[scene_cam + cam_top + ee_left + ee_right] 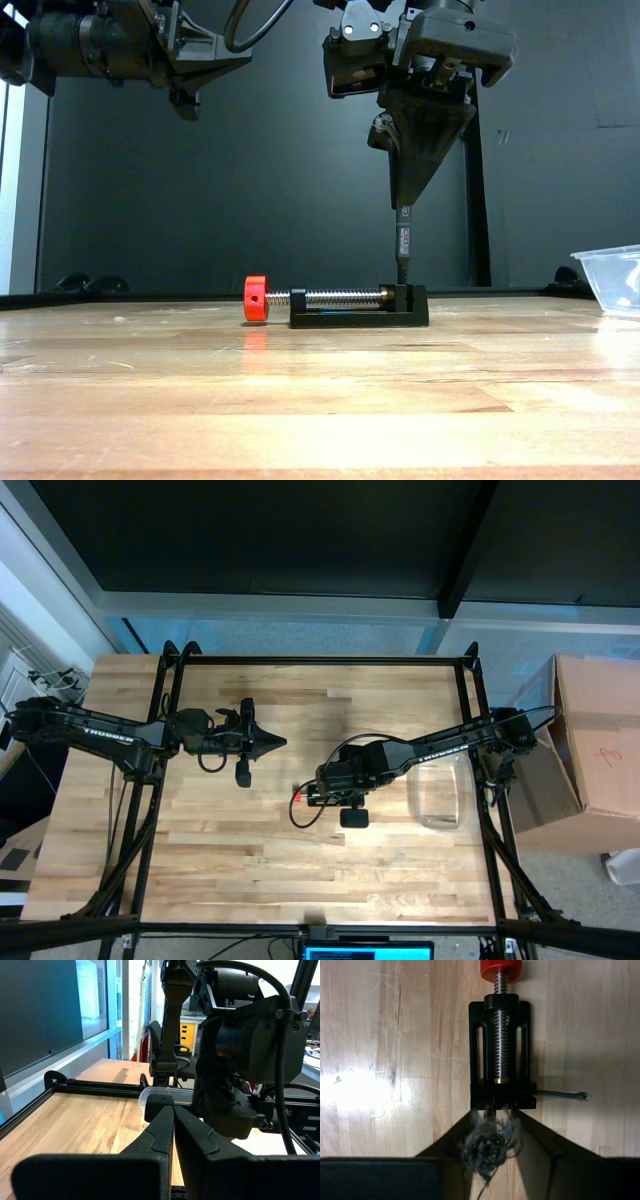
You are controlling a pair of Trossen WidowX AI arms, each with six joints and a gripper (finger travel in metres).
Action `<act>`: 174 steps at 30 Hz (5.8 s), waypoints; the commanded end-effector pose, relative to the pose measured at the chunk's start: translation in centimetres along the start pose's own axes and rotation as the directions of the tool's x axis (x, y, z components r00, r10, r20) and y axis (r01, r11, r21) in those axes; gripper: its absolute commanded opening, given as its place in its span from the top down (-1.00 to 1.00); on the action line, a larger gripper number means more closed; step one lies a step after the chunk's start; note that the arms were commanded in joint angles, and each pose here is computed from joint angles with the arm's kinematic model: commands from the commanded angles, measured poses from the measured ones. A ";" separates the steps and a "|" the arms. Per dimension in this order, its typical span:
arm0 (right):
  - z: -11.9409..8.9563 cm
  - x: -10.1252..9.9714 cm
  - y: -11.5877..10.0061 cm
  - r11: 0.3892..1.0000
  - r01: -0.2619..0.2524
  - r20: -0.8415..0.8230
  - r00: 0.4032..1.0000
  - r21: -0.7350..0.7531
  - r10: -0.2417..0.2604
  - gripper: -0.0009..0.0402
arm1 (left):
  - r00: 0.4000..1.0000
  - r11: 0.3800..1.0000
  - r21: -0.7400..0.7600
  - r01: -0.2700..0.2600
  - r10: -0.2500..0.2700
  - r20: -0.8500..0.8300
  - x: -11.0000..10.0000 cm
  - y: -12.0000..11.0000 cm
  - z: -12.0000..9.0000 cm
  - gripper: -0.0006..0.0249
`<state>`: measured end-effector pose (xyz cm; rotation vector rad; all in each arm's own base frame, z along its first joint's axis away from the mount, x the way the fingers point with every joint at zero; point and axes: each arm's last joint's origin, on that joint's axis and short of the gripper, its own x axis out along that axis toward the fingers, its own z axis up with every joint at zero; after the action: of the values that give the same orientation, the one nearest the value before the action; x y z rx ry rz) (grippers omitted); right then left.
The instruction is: Remove the USB-C connector from the USB-C receptacle and place in the container
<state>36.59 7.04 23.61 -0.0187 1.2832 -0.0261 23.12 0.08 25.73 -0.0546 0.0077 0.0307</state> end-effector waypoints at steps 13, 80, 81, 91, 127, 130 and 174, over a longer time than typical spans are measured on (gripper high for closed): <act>0.0 0.0 0.0 1.000 0.002 -0.001 1.000 0.012 -0.002 0.96 | 1.000 1.000 0.000 0.000 0.000 0.001 0.0 0.0 0.0 0.95; -2.7 -9.4 0.0 0.998 -0.011 0.006 1.000 0.056 0.011 0.96 | 1.000 1.000 0.000 0.000 0.000 0.000 0.0 0.0 0.0 0.95; -3.1 -9.4 -0.1 0.998 -0.011 0.006 1.000 0.057 0.011 0.96 | 1.000 1.000 0.000 0.000 0.000 0.000 0.0 0.0 0.0 0.95; -8.6 -9.3 -1.4 0.996 0.000 -0.028 1.000 0.095 0.003 0.96 | 1.000 1.000 0.000 0.000 0.000 0.000 0.0 0.0 0.0 0.95; -11.2 -4.6 -1.5 0.994 0.004 -0.067 0.998 0.109 0.003 0.96 | 1.000 1.000 0.000 0.000 0.000 0.000 0.0 0.0 0.0 0.95; -11.6 -3.6 -1.5 0.993 0.006 -0.071 0.997 0.116 0.002 0.96 | 1.000 1.000 0.000 0.000 0.000 0.000 0.0 0.0 0.0 0.95; -12.7 -1.4 -1.6 0.989 0.017 -0.091 0.996 0.149 -0.004 -0.18 | 1.000 1.000 0.000 0.000 0.000 0.000 0.0 0.0 0.0 0.95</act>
<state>24.00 5.53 21.42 0.1056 1.3698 -0.1337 23.12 0.08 25.75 -0.0546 0.0074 0.0304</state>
